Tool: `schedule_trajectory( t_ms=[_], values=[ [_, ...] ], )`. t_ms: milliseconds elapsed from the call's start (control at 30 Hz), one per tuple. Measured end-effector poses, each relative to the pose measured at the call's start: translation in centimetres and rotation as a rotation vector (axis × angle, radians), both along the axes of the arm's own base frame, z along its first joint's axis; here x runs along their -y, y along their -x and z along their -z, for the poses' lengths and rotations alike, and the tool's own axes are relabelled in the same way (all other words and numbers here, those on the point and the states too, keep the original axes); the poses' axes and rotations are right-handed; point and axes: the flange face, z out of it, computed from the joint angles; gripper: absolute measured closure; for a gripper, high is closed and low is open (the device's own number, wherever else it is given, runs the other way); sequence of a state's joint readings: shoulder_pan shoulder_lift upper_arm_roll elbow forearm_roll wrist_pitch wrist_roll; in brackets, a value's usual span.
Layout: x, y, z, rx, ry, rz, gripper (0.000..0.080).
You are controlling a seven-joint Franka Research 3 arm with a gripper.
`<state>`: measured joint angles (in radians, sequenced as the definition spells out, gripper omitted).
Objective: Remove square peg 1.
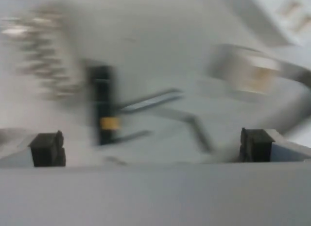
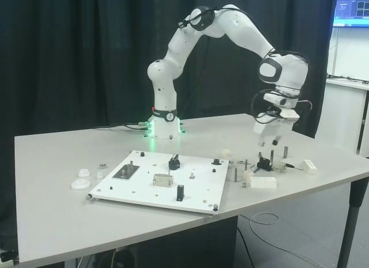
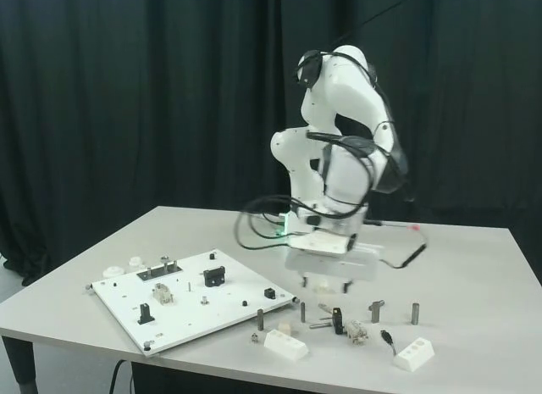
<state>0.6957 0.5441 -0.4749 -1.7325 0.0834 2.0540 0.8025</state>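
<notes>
- Black fingertips (image 1: 47, 149) of the claw (image 1: 151, 147) sit nearest in the wrist view, spread well apart with nothing between them.
- White arm (image 2: 230, 26) hangs the claw (image 2: 271, 142) above loose parts near the bench's (image 2: 57, 158) right edge, touching none.
- One white board (image 2: 144, 187) lies flat toward the front edge; it carries a grey plate (image 2: 125, 172), a black block (image 2: 173, 162), a pale ring (image 2: 163, 180) and a short black post (image 2: 180, 192).
- Off the board, by the front right corner: two white blocks (image 3: 285, 344) (image 3: 414, 353) and, I count, four upright grey pegs (image 3: 415, 313).
- Which of these is square peg 1 cannot be told; perhaps the black piece (image 1: 103, 104) below the claw.
- Three white discs (image 2: 81, 178) lie by the board's left edge.
</notes>
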Motion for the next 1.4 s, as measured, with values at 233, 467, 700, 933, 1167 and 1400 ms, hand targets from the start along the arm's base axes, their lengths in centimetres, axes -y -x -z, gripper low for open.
schedule_trajectory(
  t_ms=[233, 467, 700, 933, 1167, 1400],
  values=[
    [7.7, -1.0, -0.2, -0.011, 0.051, 0.077, 0.0003],
    [15.9, -1.3, -0.9, -0.017, 0.046, 0.136, 0.0003],
    [23.9, -0.8, -1.8, -0.023, -0.009, 0.156, 0.0003],
    [30.1, 0.1, -2.3, -0.025, -0.055, 0.169, 0.0003],
    [33.8, 1.0, -2.2, -0.015, -0.102, 0.205, 0.0003],
    [36.7, 2.2, -1.6, 0.015, -0.132, 0.294, 0.0003]
  ],
)
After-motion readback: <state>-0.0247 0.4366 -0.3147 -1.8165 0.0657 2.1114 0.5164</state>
